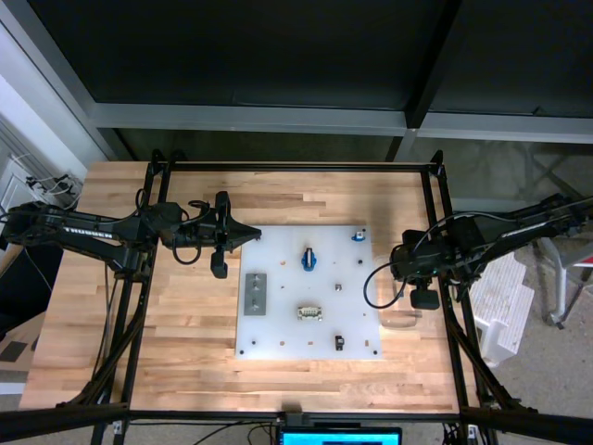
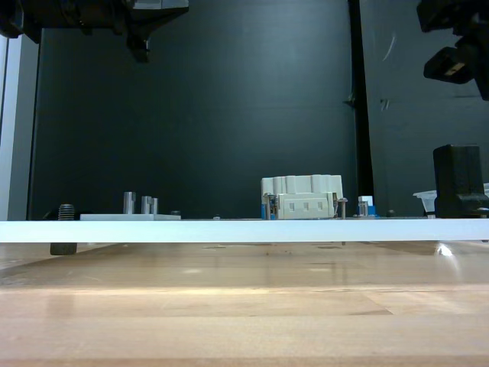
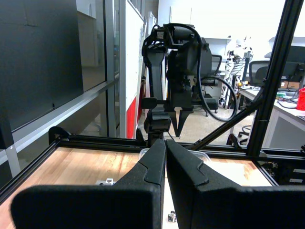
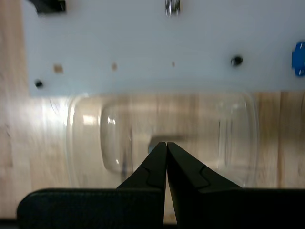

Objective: Pick the 16mm bar and install on taskboard

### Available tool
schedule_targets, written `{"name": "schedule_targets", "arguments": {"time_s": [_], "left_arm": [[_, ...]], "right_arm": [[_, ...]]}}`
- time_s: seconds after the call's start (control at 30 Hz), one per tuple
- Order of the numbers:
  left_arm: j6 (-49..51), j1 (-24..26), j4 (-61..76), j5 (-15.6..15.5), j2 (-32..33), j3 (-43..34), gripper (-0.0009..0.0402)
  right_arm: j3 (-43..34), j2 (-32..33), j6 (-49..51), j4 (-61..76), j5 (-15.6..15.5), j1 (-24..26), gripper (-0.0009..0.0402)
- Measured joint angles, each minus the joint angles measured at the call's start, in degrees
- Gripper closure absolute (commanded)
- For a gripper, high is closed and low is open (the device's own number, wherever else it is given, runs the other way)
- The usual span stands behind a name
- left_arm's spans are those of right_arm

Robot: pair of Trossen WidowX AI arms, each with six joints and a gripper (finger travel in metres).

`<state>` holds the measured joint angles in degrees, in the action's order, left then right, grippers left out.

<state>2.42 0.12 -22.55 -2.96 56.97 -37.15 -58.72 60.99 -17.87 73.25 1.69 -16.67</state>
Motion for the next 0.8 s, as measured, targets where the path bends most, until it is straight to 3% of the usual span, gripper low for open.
{"name": "schedule_targets", "arguments": {"time_s": [0.23,0.5,0.63,0.8], "left_arm": [[0.02,0.0,0.02,0.0,0.0,0.0,0.0393],[0.0,0.0,0.02,0.0,0.0,0.0,0.0393],[0.0,0.0,0.02,0.0,0.0,0.0,0.0393],[0.02,0.0,0.0,0.0,0.0,0.0,0.0393]], "right_arm": [[0.46,2.6,-1.33,2.71,0.22,-1.79,0.0337],[2.43,3.96,-2.08,1.81,0.26,-2.64,0.0247],[3.43,4.42,-2.6,0.44,1.77,-2.89,0.0206],[5.33,4.42,-2.8,-1.6,1.95,-3.34,0.0174]]}}
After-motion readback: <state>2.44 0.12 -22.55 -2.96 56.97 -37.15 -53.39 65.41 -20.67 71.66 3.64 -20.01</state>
